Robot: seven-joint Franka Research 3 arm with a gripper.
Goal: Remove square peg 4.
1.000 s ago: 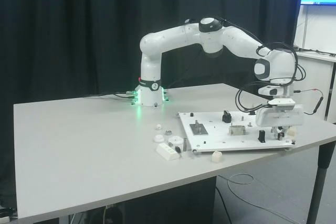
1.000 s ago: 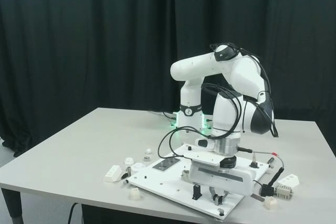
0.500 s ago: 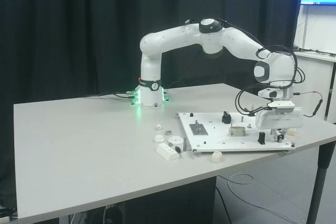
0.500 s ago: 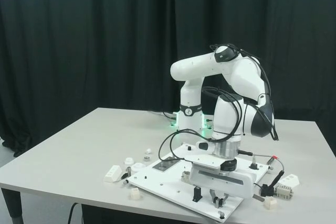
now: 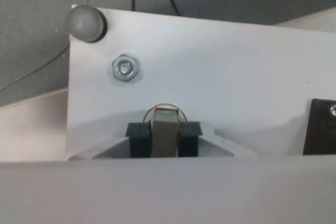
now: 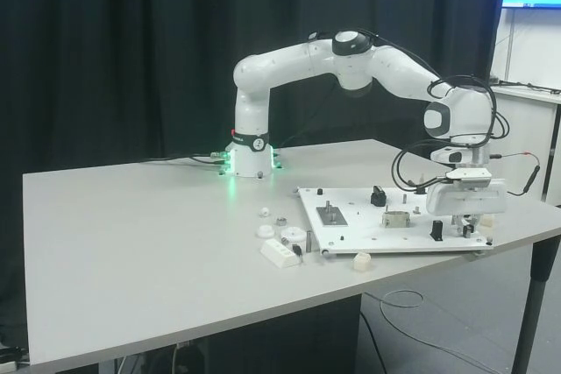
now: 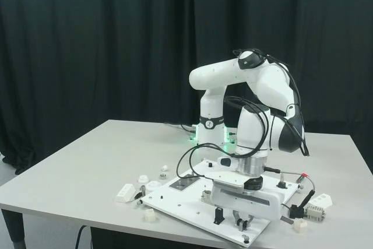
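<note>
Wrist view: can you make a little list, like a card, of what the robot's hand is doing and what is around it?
gripper: down on the white board, black fingers on either side of the peg
square peg: grey, upright between the fingers, seated in a round hole
white board: lies on the grey table
hex nut: on the board, beyond the peg
grey knob: at the board's corner
black block: on the board, off to one side
</note>
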